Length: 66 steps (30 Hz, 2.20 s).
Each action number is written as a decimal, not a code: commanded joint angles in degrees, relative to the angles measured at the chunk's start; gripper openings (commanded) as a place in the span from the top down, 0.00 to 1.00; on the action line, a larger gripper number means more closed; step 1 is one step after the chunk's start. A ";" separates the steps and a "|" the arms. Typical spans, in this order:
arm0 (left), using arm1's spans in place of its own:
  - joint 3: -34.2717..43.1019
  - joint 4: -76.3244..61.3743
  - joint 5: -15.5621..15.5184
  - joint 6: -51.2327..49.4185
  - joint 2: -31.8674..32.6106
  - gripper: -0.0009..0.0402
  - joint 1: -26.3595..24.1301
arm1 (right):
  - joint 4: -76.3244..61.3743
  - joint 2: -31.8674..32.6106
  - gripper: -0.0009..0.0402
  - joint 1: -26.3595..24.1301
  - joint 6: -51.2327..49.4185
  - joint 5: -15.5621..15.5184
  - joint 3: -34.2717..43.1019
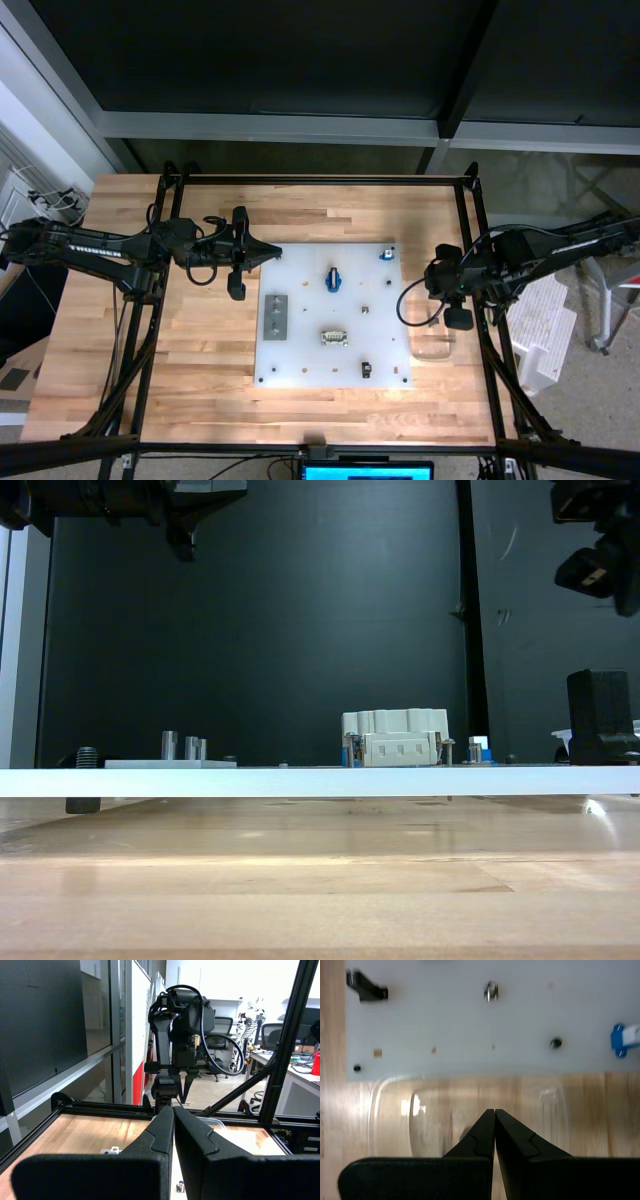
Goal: Pick the 16mm bar and install on taskboard
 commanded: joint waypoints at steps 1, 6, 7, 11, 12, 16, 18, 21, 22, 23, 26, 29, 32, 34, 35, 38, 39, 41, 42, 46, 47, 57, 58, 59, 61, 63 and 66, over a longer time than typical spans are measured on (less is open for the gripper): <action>0.00 0.02 0.02 0.00 0.02 0.98 0.00 | -2.51 0.74 0.98 2.21 2.16 0.81 -0.04; 0.00 0.02 0.02 0.00 0.02 0.98 0.02 | -5.97 2.84 0.98 5.79 4.59 0.74 -0.04; 0.00 0.02 0.02 0.00 0.02 0.98 0.00 | -6.43 3.32 0.98 6.34 4.74 0.72 -0.04; 0.00 0.02 0.02 0.00 0.02 0.98 0.02 | -7.78 5.46 0.98 7.28 5.66 -0.61 -0.04; 0.00 0.00 0.02 0.00 0.02 0.98 0.02 | -7.78 5.84 0.98 7.30 5.64 -0.79 -0.04; 0.00 0.02 0.02 0.00 0.02 0.98 0.02 | -7.76 6.86 0.98 7.41 5.53 -0.76 -0.04; 0.00 0.02 0.02 0.00 0.02 0.98 0.02 | -7.78 6.91 0.98 7.50 5.70 -0.74 -0.07; 0.00 0.02 0.02 0.00 0.02 0.98 0.02 | -7.76 6.91 0.98 7.54 5.77 -0.74 -0.07; 0.00 0.02 0.02 0.00 0.02 0.98 0.02 | -7.74 6.91 0.98 7.56 5.99 -0.74 -0.11; 0.00 0.02 0.02 0.00 0.02 0.98 0.02 | -7.69 6.91 0.98 7.61 6.08 -0.74 -0.22; 0.00 0.00 0.02 0.00 0.02 0.98 0.02 | -7.52 6.91 0.95 7.65 6.75 -0.72 -0.76; 0.00 0.02 0.02 0.00 0.02 0.98 0.00 | -6.75 6.91 0.89 7.98 7.63 -0.33 -1.79; 0.00 0.00 0.02 0.00 0.02 0.98 0.02 | -5.40 6.91 0.79 8.92 8.17 -0.26 -2.86; 0.00 0.02 0.02 -0.02 0.02 0.98 0.02 | -4.50 6.91 0.71 9.29 8.79 -0.15 -3.56; 0.00 0.02 0.02 0.00 0.02 0.98 0.00 | -3.96 6.91 0.68 9.33 9.03 -0.17 -4.04; 0.00 0.00 0.02 0.00 0.02 0.98 0.02 | -1.55 6.93 0.57 9.68 9.16 -0.26 -5.92; 0.00 0.00 0.02 0.00 0.02 0.98 0.02 | -0.68 7.17 0.54 9.99 9.20 -0.26 -6.58; 0.00 0.02 0.02 0.00 0.02 0.98 0.00 | 0.31 7.56 0.50 10.69 9.66 -0.22 -7.52; 0.00 0.02 0.02 0.00 0.02 0.98 0.02 | 0.70 7.74 0.49 11.04 10.12 -0.20 -7.91; 0.00 0.02 0.02 0.00 0.02 0.98 0.00 | 3.30 8.41 0.48 11.91 10.73 -0.13 -9.73; 0.00 0.02 0.02 0.00 0.02 0.98 0.02 | 4.20 8.50 0.48 12.15 11.08 -0.11 -10.25; 0.00 0.00 0.02 0.00 0.02 0.98 0.02 | 8.68 9.11 0.48 13.27 12.20 1.07 -13.53; 0.00 0.02 0.02 0.00 0.02 0.98 0.02 | 8.96 9.11 0.48 13.35 12.17 1.20 -13.81; 0.00 0.04 0.02 0.00 0.02 0.98 0.02 | 9.07 9.25 0.48 13.42 12.15 1.22 -14.03; 0.00 0.02 0.02 0.00 0.02 0.98 0.00 | 9.22 9.55 0.48 13.51 12.13 1.22 -14.36; 0.00 0.00 0.02 0.00 0.02 0.98 0.02 | 9.94 9.94 0.48 13.57 12.11 1.22 -14.73; 0.00 0.02 0.02 0.00 0.02 0.98 0.00 | 10.88 10.23 0.48 13.68 12.04 1.22 -15.34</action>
